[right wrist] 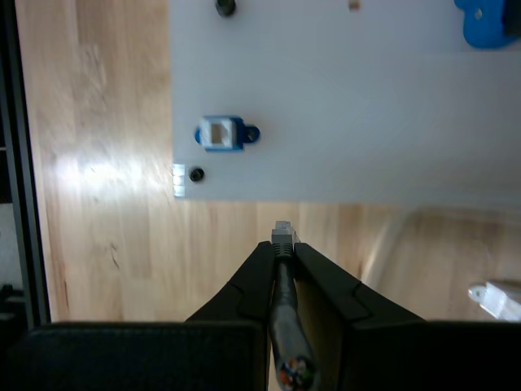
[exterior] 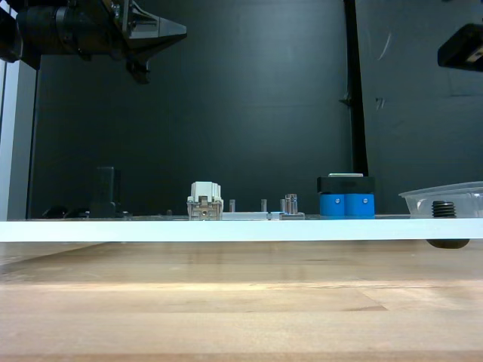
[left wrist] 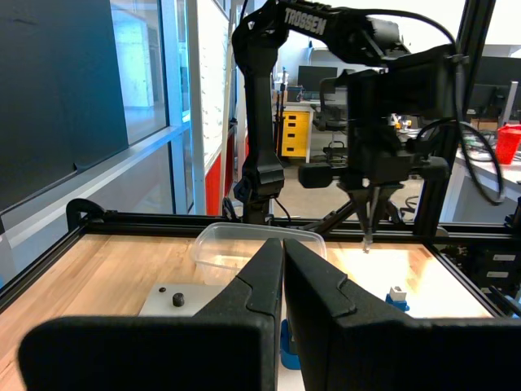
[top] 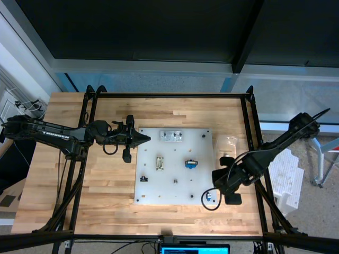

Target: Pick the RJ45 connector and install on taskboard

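The RJ45 connector is held in the right hand, gripped with its short cable, the tip protruding. It is carried above the table, just off the taskboard edge. The pick is judged complete and transfer to the blue socket is in hand. Next, the plug must be aligned with that socket and pressed in squarely. The left hand is pinched together, empty, and raised by the board's left edge.

Black left tool, right tool, TROSSEN lettering
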Robot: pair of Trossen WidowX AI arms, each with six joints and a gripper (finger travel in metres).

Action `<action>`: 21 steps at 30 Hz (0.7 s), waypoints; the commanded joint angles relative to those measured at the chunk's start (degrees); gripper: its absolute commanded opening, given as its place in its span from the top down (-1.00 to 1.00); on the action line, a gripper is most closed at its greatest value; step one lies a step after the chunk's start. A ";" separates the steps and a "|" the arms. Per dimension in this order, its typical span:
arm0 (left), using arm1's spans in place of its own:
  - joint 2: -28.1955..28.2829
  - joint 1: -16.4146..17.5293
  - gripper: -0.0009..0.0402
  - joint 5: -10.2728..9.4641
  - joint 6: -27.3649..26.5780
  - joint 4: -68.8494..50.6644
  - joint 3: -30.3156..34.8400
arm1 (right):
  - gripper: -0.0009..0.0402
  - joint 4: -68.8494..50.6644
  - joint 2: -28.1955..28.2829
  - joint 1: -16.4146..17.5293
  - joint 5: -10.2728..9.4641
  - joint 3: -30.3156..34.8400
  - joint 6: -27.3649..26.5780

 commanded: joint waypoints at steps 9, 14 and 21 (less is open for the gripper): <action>0.02 0.02 0.96 0.02 0.00 0.00 0.00 | 0.96 1.60 8.04 0.90 0.59 6.67 1.40; 0.02 0.00 0.96 0.02 0.02 0.02 0.00 | 0.96 2.16 10.71 1.03 1.46 8.24 1.60; 0.00 0.02 0.96 0.02 0.00 0.00 0.00 | 0.96 3.67 13.03 1.14 1.57 9.03 1.44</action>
